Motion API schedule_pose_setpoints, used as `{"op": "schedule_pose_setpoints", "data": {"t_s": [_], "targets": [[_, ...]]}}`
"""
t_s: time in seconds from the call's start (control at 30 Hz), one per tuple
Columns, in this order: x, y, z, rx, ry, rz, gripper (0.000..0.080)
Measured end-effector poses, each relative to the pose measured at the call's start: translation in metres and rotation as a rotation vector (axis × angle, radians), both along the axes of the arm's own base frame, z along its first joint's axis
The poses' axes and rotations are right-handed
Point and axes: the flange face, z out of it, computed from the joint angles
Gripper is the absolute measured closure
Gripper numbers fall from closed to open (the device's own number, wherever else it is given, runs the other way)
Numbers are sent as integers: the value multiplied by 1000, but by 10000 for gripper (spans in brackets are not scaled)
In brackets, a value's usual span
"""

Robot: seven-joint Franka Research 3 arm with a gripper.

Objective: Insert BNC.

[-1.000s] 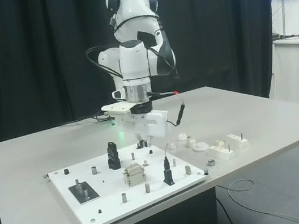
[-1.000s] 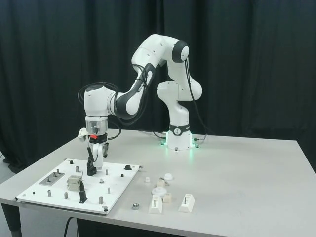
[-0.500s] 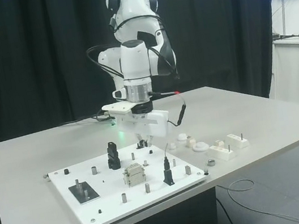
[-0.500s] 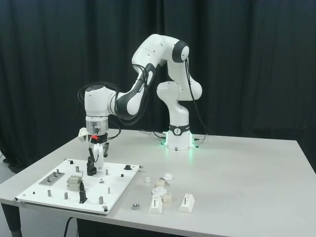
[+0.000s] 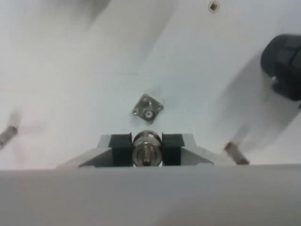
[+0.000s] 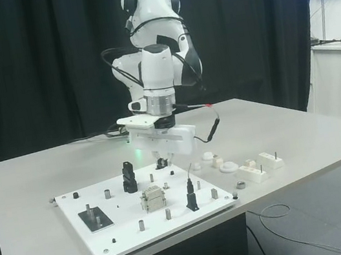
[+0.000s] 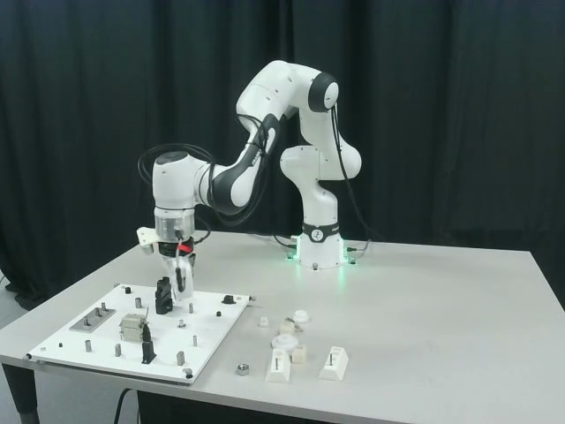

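Metal on metal is the risk: the BNC plug (image 5: 147, 149), clamped between the two black fingertips of the tool (image 5: 147, 149), hangs above the white board (image 6: 122, 230) with the square-flanged BNC socket (image 5: 148, 112) just ahead of it in the wrist view, not yet under it. Judging from that offset, a straight descent now would land the plug on the flange or on bare board instead of over the centre pin. A small tilt of the plug in the pads could also jam it at the socket's rim, or let it slip in the grip. The bayonet lugs likely need a turn as well, so pressing alone may leave it half seated.

Around the socket stand several obstacles. A black connector (image 6: 126, 178) rises just beside the tool's path on the board, and short grey pegs (image 5: 236, 154) stand near the socket on either side. A grey multi-pin block (image 6: 154, 199) and another upright black plug (image 6: 192, 197) sit nearer the board's front edge. Loose white parts (image 7: 287, 340) lie on the grey counter (image 7: 441, 318), well apart from the work.
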Motion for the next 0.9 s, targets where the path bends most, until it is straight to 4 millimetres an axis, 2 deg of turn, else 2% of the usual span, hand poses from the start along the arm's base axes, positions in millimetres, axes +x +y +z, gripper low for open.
{"op": "schedule_pose_setpoints", "data": {"t_s": [0.3, 0.73, 0.9], "targets": [[2, 5, 3, -23, 81, 245, 673], [7, 11, 6, -32, 109, 407, 673], [8, 12, 6, -22, 128, 593, 673]]}}
